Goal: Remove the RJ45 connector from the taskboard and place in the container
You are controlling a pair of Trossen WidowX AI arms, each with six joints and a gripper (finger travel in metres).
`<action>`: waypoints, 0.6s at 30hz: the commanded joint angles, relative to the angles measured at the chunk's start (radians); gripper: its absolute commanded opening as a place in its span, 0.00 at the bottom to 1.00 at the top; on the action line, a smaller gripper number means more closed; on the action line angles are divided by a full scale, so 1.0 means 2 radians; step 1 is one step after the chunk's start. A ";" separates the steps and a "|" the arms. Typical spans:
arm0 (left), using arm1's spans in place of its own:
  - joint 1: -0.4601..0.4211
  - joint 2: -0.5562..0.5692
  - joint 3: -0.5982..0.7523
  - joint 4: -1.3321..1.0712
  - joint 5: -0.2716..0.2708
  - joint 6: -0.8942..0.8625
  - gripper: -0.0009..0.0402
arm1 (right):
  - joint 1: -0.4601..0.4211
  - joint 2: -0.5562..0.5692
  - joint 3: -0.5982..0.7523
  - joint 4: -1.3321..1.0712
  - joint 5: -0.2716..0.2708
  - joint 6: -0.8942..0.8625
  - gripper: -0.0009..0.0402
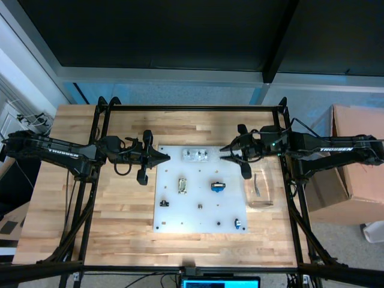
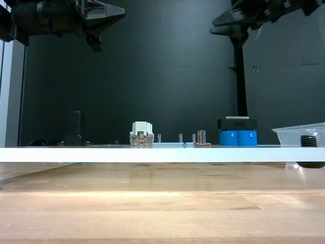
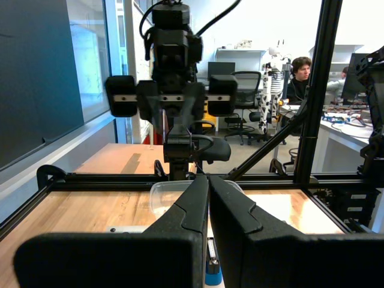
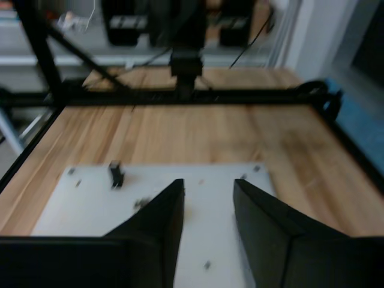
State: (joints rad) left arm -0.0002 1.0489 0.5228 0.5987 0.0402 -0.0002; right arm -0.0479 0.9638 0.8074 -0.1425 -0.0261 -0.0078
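A small pale, elongated piece (image 1: 257,185) lies loose in the clear container (image 1: 267,180) just right of the white taskboard (image 1: 180,217); it looks like the RJ45 connector, clear of the board. My right gripper (image 1: 223,155) hovers high over the board's far right corner, open and empty; the right wrist view shows its fingertips (image 4: 208,192) apart above bare board. My left gripper (image 1: 165,158) hangs over the board's far left corner, fingers pressed together (image 3: 209,198) with nothing between them. In the low view both the left gripper (image 2: 114,11) and the right gripper (image 2: 218,21) are well above the board.
On the board stand a beige socket block (image 1: 182,186), a blue part (image 1: 217,186), a metal fixture (image 1: 196,155) and small pegs. A black frame rail (image 1: 192,108) runs along the table's far edge. A cardboard box (image 1: 354,162) sits off the right side.
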 commanded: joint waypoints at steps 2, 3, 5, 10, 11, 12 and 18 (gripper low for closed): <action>0.000 0.000 0.000 0.000 0.000 0.000 0.02 | -0.007 0.000 -0.026 0.076 -0.003 -0.001 0.15; 0.000 0.000 0.000 0.000 0.000 0.000 0.02 | -0.007 0.000 -0.034 0.097 -0.005 0.000 0.12; 0.000 0.000 0.000 0.000 0.000 0.000 0.02 | -0.008 0.000 -0.052 0.139 -0.016 0.000 0.05; 0.000 0.000 0.000 0.000 0.000 0.000 0.02 | -0.010 -0.002 -0.090 0.218 -0.015 0.014 0.03; 0.000 0.000 0.000 0.000 0.000 0.000 0.02 | -0.010 -0.002 -0.097 0.232 -0.015 0.015 0.02; 0.000 0.000 0.000 0.000 0.000 0.000 0.02 | -0.010 -0.002 -0.102 0.243 -0.015 0.014 0.02; 0.000 0.000 0.000 0.000 0.000 0.000 0.02 | -0.010 -0.002 -0.116 0.274 -0.015 0.015 0.02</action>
State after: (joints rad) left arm -0.0002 1.0492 0.5228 0.5987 0.0402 -0.0006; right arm -0.0685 0.9588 0.5777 0.3996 -0.0570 0.0208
